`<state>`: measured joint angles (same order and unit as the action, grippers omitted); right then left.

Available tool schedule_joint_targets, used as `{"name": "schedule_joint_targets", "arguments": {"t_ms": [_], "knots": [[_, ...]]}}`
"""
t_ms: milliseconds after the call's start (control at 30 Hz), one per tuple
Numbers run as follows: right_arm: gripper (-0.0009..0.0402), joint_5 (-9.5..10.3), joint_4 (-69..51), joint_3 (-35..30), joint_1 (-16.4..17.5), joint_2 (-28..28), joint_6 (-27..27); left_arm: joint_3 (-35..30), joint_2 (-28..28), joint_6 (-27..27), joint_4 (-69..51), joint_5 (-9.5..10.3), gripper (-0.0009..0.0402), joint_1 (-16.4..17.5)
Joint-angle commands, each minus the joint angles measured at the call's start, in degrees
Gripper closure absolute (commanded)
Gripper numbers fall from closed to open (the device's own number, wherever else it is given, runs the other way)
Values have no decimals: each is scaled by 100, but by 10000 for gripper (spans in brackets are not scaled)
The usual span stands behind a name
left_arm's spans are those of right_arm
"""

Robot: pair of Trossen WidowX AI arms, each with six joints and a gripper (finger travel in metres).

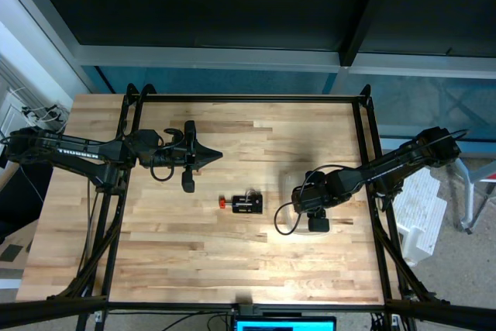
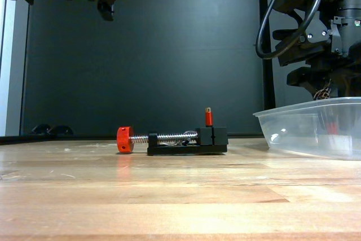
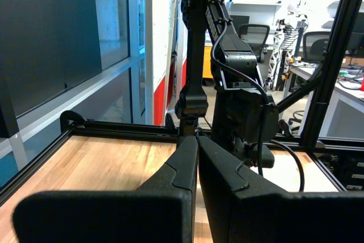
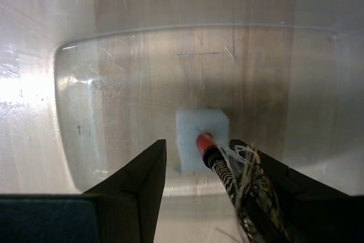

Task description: Pick the rca connector and install on the hub

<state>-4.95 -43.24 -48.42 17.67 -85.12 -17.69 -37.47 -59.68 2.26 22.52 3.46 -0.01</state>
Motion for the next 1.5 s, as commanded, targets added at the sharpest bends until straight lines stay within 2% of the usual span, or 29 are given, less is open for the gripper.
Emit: {"name": "schedule_joint_targets", "arguments": {"t_ms": [33, 700, 1233, 1367, 1500], "knots": [[266, -4, 9, -2, 0, 0, -4, -2, 0, -2, 2, 0, 393, 0], [395, -9, 26, 63, -2, 0, 0, -2, 0, -2, 2, 0, 393, 0], [389, -13, -90, -15, -4, 199, 2, -2, 0, -2, 0, 0, 393, 2], [389, -155, -238, -142, -4, 304, -4, -2, 0, -2, 0, 0, 393, 0], [389, -153, -492, -330, -4, 382, -4, -2, 0, -2, 0, 0, 393, 0]]}}
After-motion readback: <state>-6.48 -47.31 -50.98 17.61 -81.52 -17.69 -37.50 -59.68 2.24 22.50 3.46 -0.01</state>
